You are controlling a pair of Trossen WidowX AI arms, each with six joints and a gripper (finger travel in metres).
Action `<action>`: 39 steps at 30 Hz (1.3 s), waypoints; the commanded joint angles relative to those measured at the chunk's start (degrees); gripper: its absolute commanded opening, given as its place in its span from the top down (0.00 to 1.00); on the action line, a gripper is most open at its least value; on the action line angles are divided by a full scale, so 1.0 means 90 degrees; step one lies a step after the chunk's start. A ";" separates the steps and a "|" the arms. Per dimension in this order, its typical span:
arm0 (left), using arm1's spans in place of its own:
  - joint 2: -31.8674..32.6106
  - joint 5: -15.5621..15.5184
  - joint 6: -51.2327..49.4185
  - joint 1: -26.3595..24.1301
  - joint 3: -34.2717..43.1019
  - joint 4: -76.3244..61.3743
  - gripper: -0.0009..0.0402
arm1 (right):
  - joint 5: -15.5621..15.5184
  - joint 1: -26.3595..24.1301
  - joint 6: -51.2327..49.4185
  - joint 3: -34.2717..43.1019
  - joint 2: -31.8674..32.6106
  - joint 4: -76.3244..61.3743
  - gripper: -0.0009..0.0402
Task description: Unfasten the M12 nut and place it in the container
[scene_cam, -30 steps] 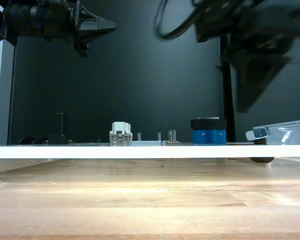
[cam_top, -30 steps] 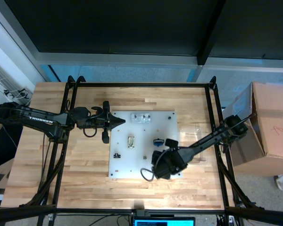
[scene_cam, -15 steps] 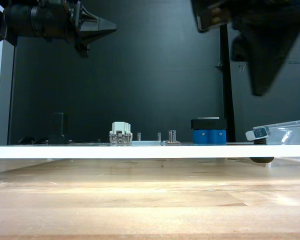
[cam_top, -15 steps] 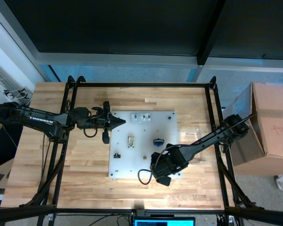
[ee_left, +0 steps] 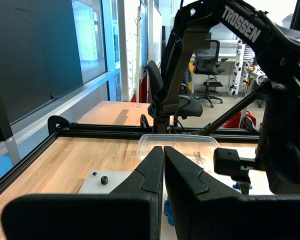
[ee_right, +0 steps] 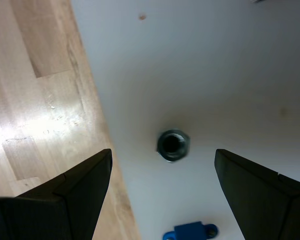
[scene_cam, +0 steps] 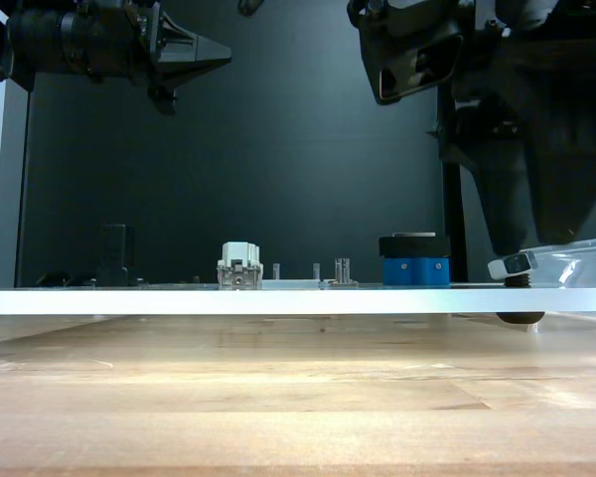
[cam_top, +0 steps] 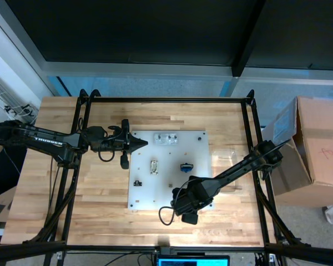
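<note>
The small silver nut [scene_cam: 514, 264] sits on top of its black ribbed stud [scene_cam: 518, 282], ribs showing beneath it, near the white board's [cam_top: 150, 191] near right edge. From above it shows as a dark ring [ee_right: 173, 145] on the board. My right gripper [ee_right: 162, 157] hangs open over it, one finger to each side, not touching. In the low view that gripper [scene_cam: 541, 234] reaches down just above the nut. The arm [cam_top: 190, 198] hides the nut in the high view. The clear container [cam_top: 227, 160] shows no nut inside. My left gripper [cam_top: 141, 143] is shut, held high over the board's far left.
A blue block [scene_cam: 414, 268], a white connector [scene_cam: 239, 268] and a silver post [scene_cam: 342, 270] stand on the board. A cardboard box [cam_top: 313, 149] sits beyond the table's right edge. Black frame rails [cam_top: 166, 100] ring the table.
My right gripper has come down and toward the near left, from high above the board to just over the nut. The nut and the left arm have not moved.
</note>
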 commanded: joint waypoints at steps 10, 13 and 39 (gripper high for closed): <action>0.0000 -0.0002 0.0000 0.0000 0.0002 -0.0002 0.98 | 0.0024 -0.0146 -0.0141 -0.0073 0.0143 0.0095 0.52; 0.0000 -0.0002 0.0000 0.0000 0.0000 0.0000 0.98 | 0.0012 -0.0172 -0.0233 -0.0075 0.0131 0.0097 0.63; 0.0002 0.0000 0.0000 0.0000 0.0000 0.0000 0.98 | 0.0253 -0.0197 -0.0517 -0.0413 -0.1166 -0.0301 0.93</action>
